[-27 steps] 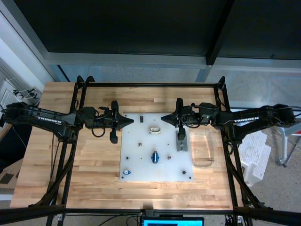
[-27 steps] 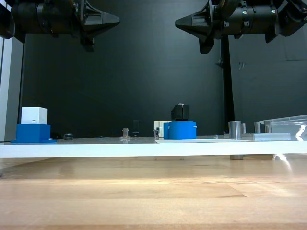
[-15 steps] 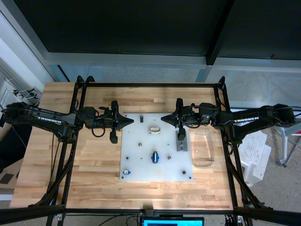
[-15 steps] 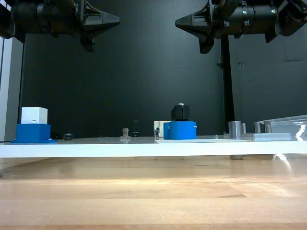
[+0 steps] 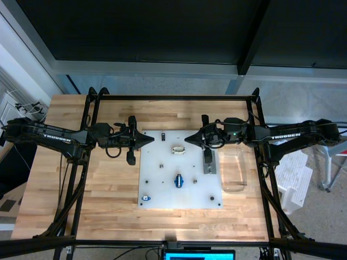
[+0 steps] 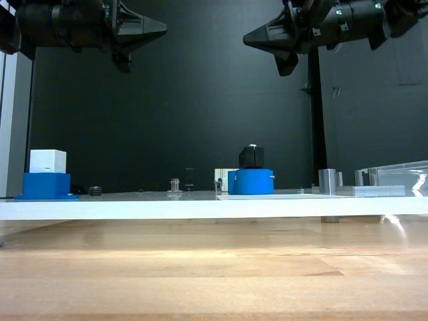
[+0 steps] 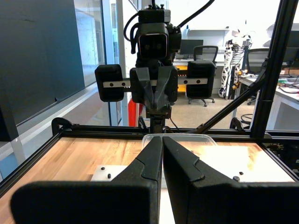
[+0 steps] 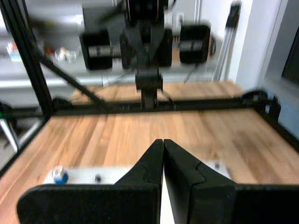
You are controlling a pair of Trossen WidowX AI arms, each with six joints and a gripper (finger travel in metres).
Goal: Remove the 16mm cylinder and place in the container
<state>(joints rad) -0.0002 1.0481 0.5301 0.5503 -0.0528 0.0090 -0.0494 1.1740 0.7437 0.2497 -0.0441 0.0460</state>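
Worktop (image 5: pixel 114 189): cylinder (image 6: pixel 328 181) judged light, rigid, slick, grip its sides; left hand (image 5: pixel 150 140) and right hand (image 5: pixel 189 138) clenched empty above board (image 5: pixel 162 184).

You see the black left gripper (image 5: pixel 153 139) and right gripper (image 5: pixel 187 138) above a white board (image 5: pixel 162 187), blue part (image 5: pixel 178 181), clear container (image 5: pixel 233 170), pale wood-grain table (image 5: pixel 108 184).

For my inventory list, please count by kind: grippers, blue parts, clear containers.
Grippers: 2, both shut: left gripper high over the far left of the board, right gripper high over its far middle.
Blue parts: 2, mid-board and near-left corner.
Clear container: 1, right of the board.
Total: 5.
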